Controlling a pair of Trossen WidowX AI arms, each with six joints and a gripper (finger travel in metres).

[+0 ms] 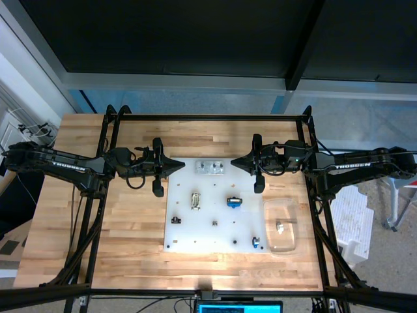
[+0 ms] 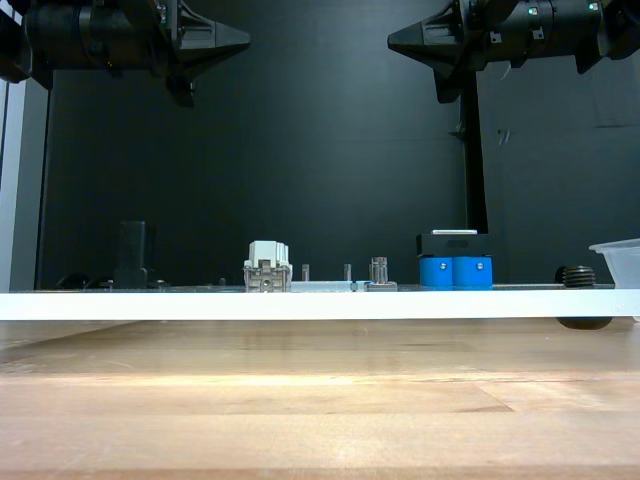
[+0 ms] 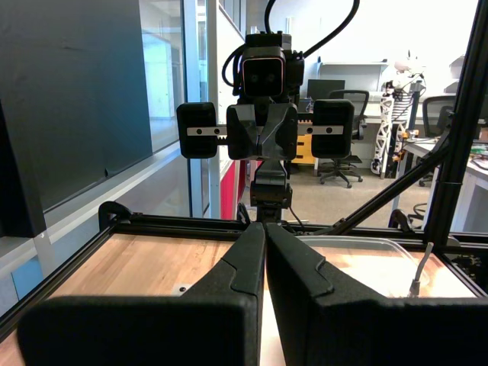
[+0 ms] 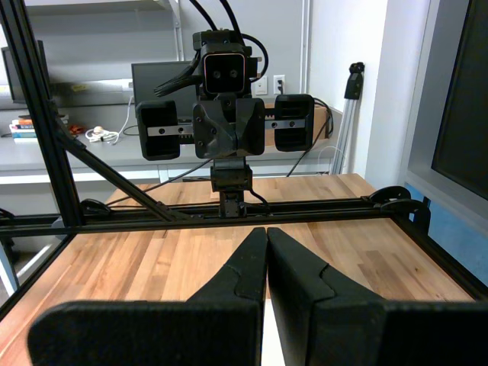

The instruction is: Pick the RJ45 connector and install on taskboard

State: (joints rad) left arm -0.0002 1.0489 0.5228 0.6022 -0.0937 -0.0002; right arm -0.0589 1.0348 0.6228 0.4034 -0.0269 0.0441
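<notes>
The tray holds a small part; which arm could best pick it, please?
Right. The left hand and right hand hover shut near the taskboard's far edge, but the tray lies on the right.

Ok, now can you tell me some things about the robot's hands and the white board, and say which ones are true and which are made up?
1. The left hand and the right hand are both shut and hold nothing. True.
2. The left hand touches the taskboard. False: it hangs high above it.
3. A small silvery part lies in the clear tray. True.
4. The blue fitting sits in the tray. False: it stands on the taskboard.
5. The hands point away from each other. False: their tips face each other.
</notes>
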